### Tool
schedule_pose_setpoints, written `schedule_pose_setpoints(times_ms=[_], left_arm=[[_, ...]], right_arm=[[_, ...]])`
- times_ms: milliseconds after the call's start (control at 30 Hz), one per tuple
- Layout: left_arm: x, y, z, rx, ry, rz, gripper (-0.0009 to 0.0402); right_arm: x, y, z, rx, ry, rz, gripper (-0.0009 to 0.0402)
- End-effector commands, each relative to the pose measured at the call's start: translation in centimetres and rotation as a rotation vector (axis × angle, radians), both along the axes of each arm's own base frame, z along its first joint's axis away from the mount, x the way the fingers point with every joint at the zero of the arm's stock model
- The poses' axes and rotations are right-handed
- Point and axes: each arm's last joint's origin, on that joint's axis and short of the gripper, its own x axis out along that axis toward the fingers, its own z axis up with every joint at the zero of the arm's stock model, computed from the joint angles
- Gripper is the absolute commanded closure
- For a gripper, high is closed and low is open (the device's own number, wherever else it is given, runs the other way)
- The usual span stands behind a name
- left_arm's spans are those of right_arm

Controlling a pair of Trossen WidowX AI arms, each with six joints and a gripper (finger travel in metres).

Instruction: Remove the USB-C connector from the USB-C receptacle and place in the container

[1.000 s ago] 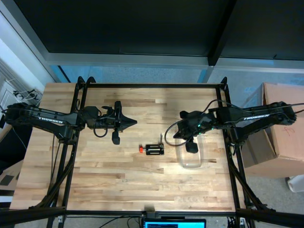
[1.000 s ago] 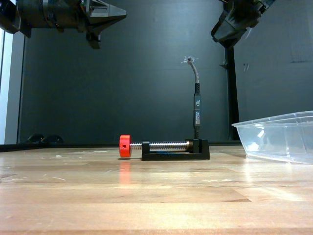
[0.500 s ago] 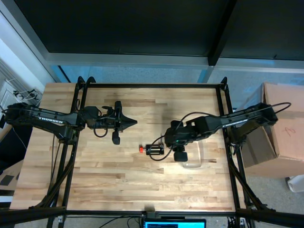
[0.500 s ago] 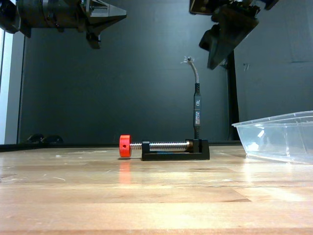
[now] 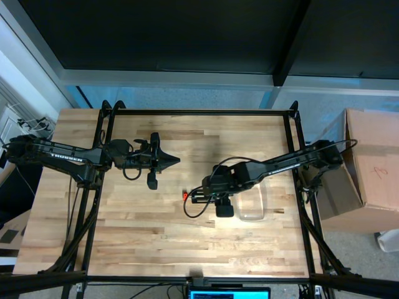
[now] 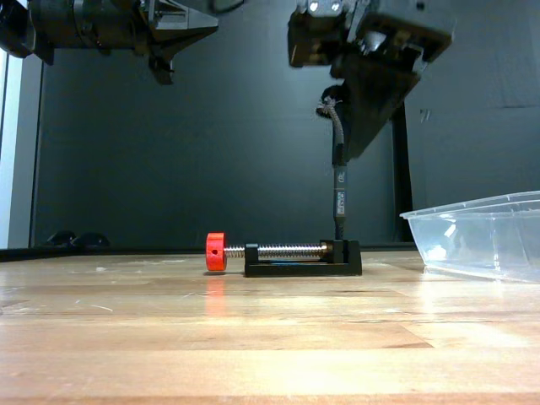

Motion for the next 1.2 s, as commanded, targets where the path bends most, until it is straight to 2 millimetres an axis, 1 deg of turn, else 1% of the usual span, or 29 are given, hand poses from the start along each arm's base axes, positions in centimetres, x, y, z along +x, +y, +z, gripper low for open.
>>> schedule_pose_setpoints(times_ms=[33, 200, 667, 833, 1100, 1200], left_arm=[[0.00, 0.01, 0.02, 0.000, -0.001, 0.000, 0.0393], [0.00, 0.00, 0.02, 0.000, -0.001, 0.000, 0.0393], [0.00, 0.01, 0.01, 0.000, 0.000, 0.000, 0.0393], [0.00, 0.01, 0.01, 0.000, 0.000, 0.000, 0.0393], [0.00, 0.01, 0.02, 0.000, -0.001, 0.000, 0.0393], [0.00, 0.01, 0.02, 0.000, -0.001, 0.000, 0.0393]], right_arm=[[0.41, 0.09, -1.14, -0.003, 0.032, -0.003, 0.0195], [0.62, 0.14, -1.56, -0.003, 0.038, -0.004, 0.0205], [0.66, 0.02, -1.02, -0.008, 0.001, -0.034, 0.0277], [0.67, -0.01, -1.02, -0.007, 0.001, -0.035, 0.0317], [0.67, -0.01, -1.02, -0.007, 0.001, -0.034, 0.0397], [0.67, -0.01, -1.02, -0.006, 0.001, -0.037, 0.0389]])
